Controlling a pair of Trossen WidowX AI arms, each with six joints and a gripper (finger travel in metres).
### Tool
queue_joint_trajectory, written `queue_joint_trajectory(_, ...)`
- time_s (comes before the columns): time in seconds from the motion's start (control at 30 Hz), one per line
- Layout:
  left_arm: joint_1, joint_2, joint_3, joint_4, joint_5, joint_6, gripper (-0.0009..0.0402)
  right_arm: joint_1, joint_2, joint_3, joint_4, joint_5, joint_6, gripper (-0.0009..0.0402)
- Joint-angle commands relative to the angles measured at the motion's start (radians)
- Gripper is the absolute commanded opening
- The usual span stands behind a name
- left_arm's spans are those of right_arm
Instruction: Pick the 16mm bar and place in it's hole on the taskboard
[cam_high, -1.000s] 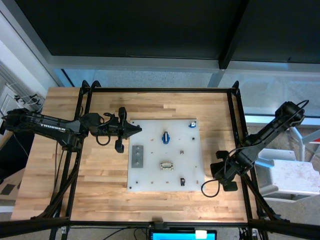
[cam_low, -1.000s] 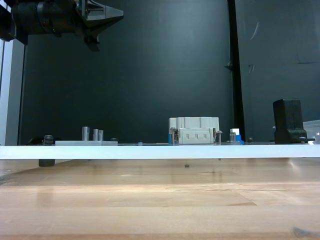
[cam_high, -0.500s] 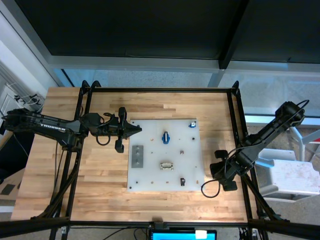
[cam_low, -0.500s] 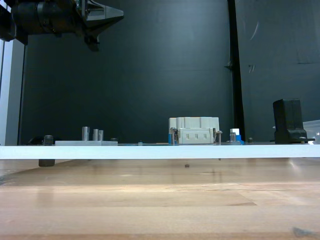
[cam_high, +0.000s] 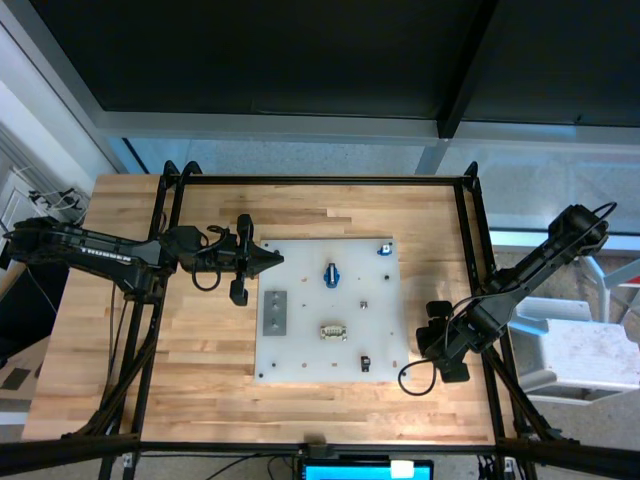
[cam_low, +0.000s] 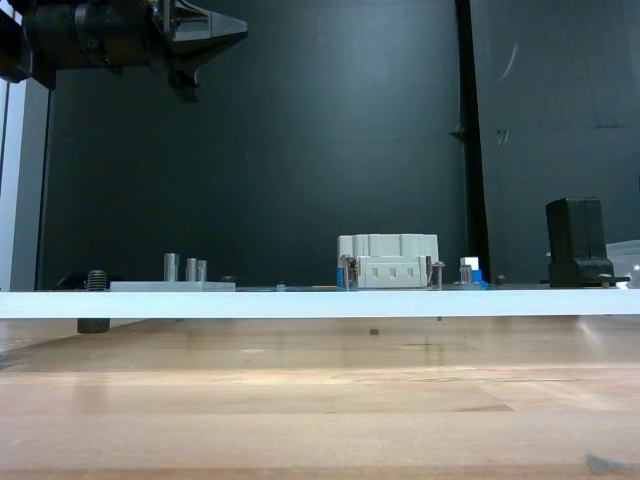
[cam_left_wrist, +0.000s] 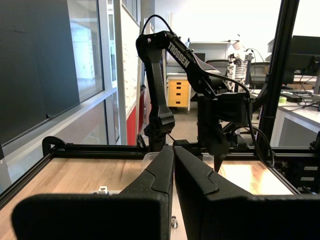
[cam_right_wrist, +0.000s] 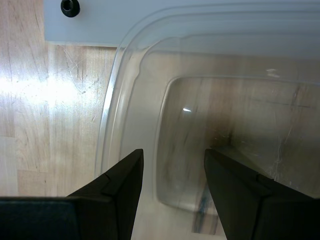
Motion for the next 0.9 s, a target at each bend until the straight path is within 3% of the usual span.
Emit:
queue_joint_trajectory(0.03, 0.0, 0.0, 0.0, 0.0, 0.0, 0.0, 0.0, 0.0, 0.001, 0.0, 0.003, -0.002, 0.001, 0.0171)
queue_joint_trajectory(0.53, 0.0, 0.0, 0.0, 0.0, 0.0, 0.0, 0.0, -0.001, 0.0, 0.0, 0.007, -0.002, -0.01, 0.0134)
queue_joint_trajectory(0.9, 0.0, 0.0, 0.0, 0.0, 0.0, 0.0, 0.0, -0.001, 0.0, 0.0, 0.008, -0.002, -0.018, 0.0081)
